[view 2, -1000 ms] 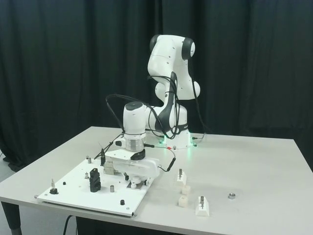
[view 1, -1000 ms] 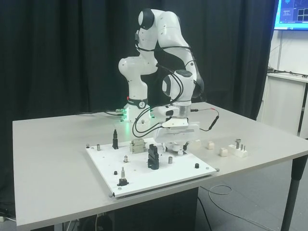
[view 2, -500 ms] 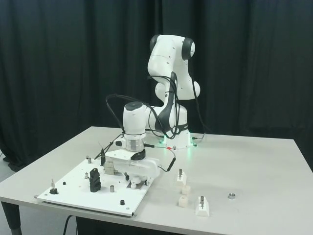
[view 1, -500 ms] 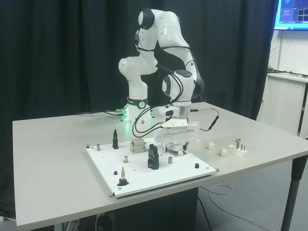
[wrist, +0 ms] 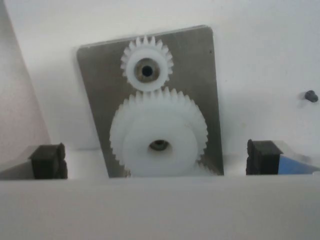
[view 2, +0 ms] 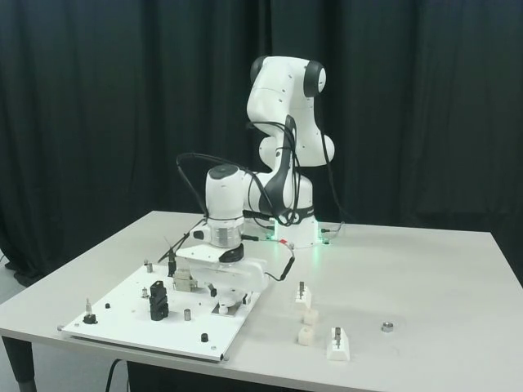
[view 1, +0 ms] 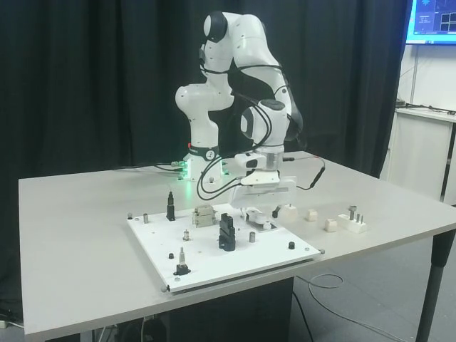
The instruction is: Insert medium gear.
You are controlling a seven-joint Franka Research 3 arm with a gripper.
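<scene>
Tool (wrist: 156,159) risen clear of the grey plate (wrist: 95,100), fingers (wrist: 48,161) spread wide and empty; medium gear (wrist: 159,134) seated on its peg, meshing the small gear (wrist: 147,70): insertion apparently complete.

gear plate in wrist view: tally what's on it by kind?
Small white gear: 1
Larger white gear: 1
Grey plate under them: 1
Total: 3, with 2 gears seated on shafts, teeth meshing. The gripper hangs above with fingers open and holds nothing.
</scene>
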